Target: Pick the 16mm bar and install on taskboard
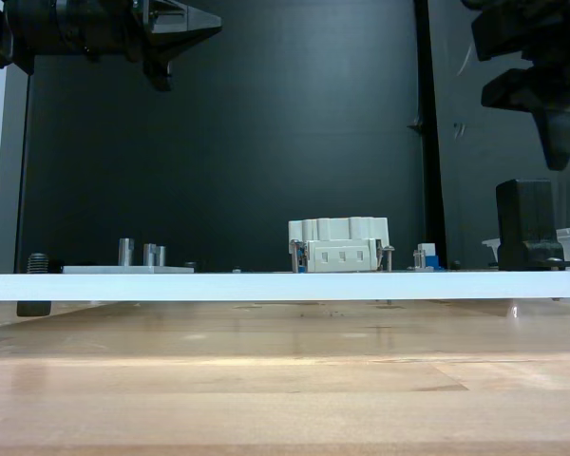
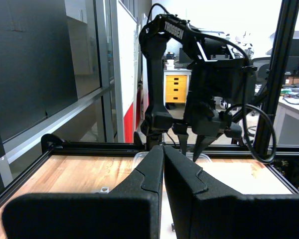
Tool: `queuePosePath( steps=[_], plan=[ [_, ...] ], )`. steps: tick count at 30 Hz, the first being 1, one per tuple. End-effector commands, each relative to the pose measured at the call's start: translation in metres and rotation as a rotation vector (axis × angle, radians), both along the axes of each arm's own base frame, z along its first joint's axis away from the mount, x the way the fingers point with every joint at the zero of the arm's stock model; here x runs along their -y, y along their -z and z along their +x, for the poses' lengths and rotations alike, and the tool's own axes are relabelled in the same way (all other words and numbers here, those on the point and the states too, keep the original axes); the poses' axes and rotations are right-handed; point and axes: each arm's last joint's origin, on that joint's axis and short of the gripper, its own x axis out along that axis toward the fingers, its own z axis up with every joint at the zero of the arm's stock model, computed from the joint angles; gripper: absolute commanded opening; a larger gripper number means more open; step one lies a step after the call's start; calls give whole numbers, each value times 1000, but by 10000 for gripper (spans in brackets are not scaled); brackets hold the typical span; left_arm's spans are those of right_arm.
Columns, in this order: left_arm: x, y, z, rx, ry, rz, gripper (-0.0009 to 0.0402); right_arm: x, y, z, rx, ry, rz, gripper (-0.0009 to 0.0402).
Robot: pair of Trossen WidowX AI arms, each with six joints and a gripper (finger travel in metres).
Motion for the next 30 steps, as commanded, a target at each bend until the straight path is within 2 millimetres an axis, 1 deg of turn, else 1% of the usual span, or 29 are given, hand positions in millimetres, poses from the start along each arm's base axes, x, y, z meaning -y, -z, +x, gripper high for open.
queuePosePath(
  steps=[1, 5, 9, 13, 16, 22, 30],
  plan=[
    [0, 0, 0, 0, 0, 0, 0, -4, 0, 8, -6, 1, -3, 150],
    [0, 0, 0, 0, 0, 0, 0, -9, 0, 19, -10, 1, -5, 184],
    [0, 0, 0, 0, 0, 0, 0, -14, 0, 31, -9, 2, -4, 201],
    [0, 0, 0, 0, 0, 0, 0, -19, 3, 42, -7, 2, -3, 199],
    [0, 0, 0, 0, 0, 0, 0, -21, 6, 45, -7, 4, -2, 193],
    [0, 0, 0, 0, 0, 0, 0, -22, 6, 46, 5, 14, 4, 184],
    [0, 0, 0, 0, 0, 0, 0, -21, 5, 46, 7, 33, 8, 184]
  ],
)
